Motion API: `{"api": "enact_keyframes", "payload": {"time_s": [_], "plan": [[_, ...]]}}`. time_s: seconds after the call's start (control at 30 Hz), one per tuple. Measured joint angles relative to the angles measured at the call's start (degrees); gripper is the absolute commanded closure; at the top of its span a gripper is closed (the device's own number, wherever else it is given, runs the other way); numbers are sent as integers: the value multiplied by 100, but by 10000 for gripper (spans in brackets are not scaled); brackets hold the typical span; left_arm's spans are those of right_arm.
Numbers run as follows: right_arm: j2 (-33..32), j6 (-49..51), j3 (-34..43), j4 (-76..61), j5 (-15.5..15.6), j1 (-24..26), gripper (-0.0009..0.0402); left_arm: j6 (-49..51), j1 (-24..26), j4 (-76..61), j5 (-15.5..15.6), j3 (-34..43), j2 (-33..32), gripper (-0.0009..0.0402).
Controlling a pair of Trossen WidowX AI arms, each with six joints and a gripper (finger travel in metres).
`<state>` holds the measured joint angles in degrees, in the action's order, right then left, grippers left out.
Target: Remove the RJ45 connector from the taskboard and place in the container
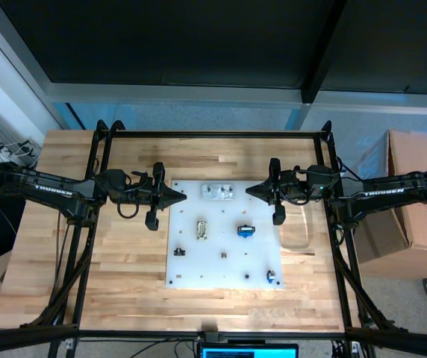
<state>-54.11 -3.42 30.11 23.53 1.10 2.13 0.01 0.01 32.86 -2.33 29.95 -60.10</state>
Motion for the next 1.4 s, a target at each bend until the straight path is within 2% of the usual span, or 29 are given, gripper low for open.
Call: {"api": "enact_keyframes", "payload": {"time_s": [0.87,0.97,1.2,1.4], "plan": [[11,-55,0,-35,-7,-4,393,0,0,-2,2,0,-2,393],[13,-326,57,-142,-131,-26,393,0,0,-2,2,0,-2,393],[17,-308,822,-1801,-221,-280,393,2,0,-4,0,-2,-2,393],[15,-310,1725,-3910,-859,-911,394,2,0,-2,0,-2,0,393]]}}
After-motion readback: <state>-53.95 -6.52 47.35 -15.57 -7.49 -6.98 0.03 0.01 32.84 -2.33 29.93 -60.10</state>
